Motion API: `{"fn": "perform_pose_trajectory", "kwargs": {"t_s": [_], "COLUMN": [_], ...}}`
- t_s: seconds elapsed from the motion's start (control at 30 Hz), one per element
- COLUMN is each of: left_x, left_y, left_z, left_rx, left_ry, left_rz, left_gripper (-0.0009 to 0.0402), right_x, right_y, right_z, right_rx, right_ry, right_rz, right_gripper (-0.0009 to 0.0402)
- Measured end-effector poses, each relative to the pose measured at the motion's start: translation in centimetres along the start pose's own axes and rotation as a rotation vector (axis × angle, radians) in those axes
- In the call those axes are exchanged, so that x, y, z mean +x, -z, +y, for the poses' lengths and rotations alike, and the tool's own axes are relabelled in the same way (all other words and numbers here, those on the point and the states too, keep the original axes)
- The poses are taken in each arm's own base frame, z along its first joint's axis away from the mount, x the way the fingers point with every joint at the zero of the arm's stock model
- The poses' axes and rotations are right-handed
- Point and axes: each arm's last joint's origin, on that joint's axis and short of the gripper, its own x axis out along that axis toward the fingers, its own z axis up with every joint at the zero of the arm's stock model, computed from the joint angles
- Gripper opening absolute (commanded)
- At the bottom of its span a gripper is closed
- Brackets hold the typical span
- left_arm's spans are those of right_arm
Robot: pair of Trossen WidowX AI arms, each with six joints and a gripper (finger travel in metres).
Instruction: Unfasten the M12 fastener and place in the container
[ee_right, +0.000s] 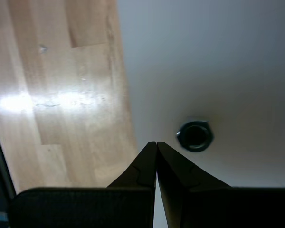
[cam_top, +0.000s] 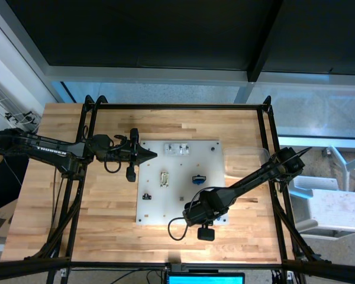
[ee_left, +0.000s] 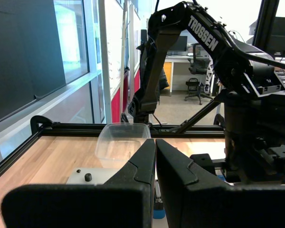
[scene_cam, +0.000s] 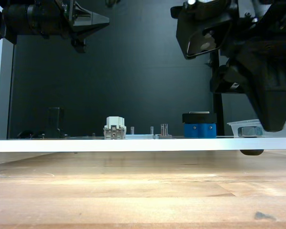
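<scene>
At the near right edge of the white board, the right gripper points straight down with its two fingers pressed together and nothing between them. The M12 fastener, a small hex nut with a dark centre, sits on the board just beside the fingertips and apart from them. From table-top height the same nut shows silver at board level under the black bulk of the right arm. The clear wall behind it makes the nut seem to lie inside the tub, though the wrist camera shows it on the white board. Whether it is threaded on its stud cannot be told.

Farther along the board stand a blue-and-black part and a white connector. The container, a clear tub with rounded corners, rests on the wooden table just off the board's right side, beyond the right gripper.

At the board's far left edge the left gripper hangs high above the surface with its fingers closed together and holding nothing, pointing across toward the tub.
</scene>
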Motion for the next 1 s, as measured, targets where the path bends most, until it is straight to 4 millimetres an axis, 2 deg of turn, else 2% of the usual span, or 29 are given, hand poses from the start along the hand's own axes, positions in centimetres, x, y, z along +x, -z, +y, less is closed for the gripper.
{"fn": "perform_pose_trajectory", "kwargs": {"t_s": [0.77,0.83,0.93,1.0], "left_x": [0.0,0.0,0.0,0.0], "left_y": [0.0,0.0,0.0,0.0], "left_z": [0.0,0.0,0.0,0.0], "left_rx": [0.0,0.0,0.0,0.0], "left_ry": [0.0,0.0,0.0,0.0], "left_rz": [0.0,0.0,0.0,0.0], "left_gripper": [0.0,0.0,0.0,0.0], "right_x": [0.0,-0.2,-1.4,-2.2], "right_y": [0.2,0.4,0.6,0.6], "right_z": [-0.4,-0.9,-1.7,-1.9], "right_rx": [-0.032,-0.056,-0.008,0.006], "right_ry": [0.065,0.179,0.459,0.508], "right_rz": [0.01,-0.026,-0.157,-0.18], "right_gripper": [0.0,0.0,0.0,0.0]}}
